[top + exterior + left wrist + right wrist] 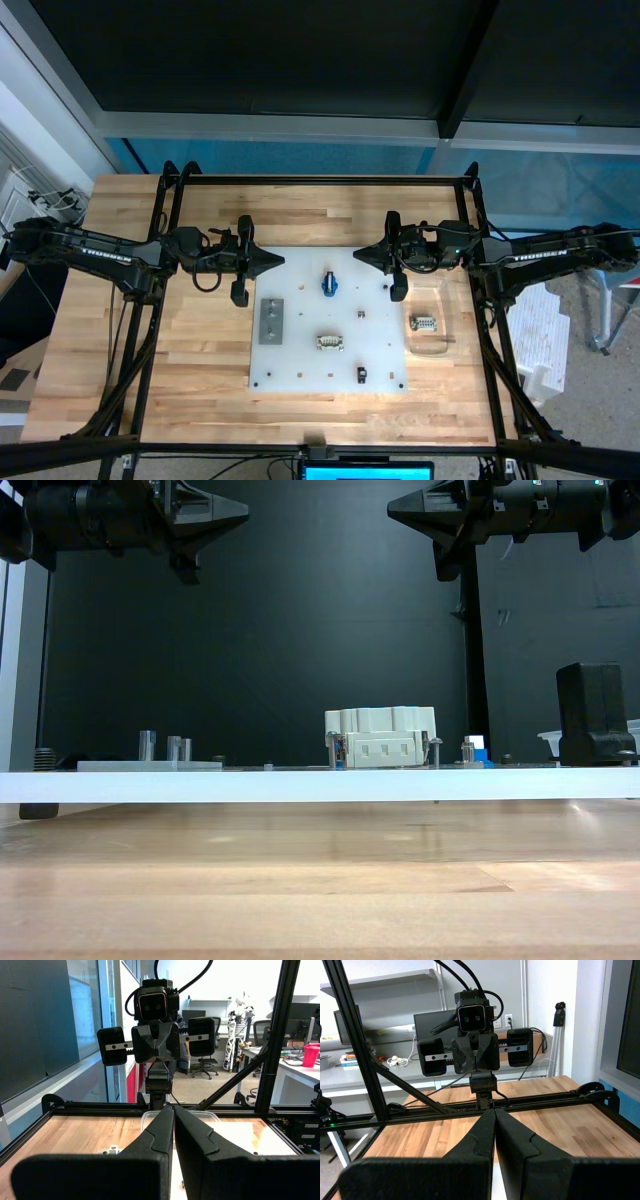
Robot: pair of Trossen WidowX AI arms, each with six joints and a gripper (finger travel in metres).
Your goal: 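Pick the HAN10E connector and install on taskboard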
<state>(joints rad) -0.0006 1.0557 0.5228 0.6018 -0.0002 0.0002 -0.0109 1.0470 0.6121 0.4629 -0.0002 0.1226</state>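
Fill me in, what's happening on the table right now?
Nothing is being handled yet. The left gripper and right gripper both hang shut and empty, raised over the far side of the taskboard, tips facing each other. The HAN10E connector lies untouched in the clear tray at the board's right. A similar pale block sits on the board itself.

The desk (200,390) is smooth pale wood with a slight sheen. The taskboard (300,372) is matt white plastic and its grey block (271,320) dull metal. The tray (432,352) near the desk's right edge is clear glossy plastic, and the HAN10E connector (423,322) in it matt beige plastic. The left claw (278,260) and right claw (359,254), above the desk's middle, are matt black plastic.
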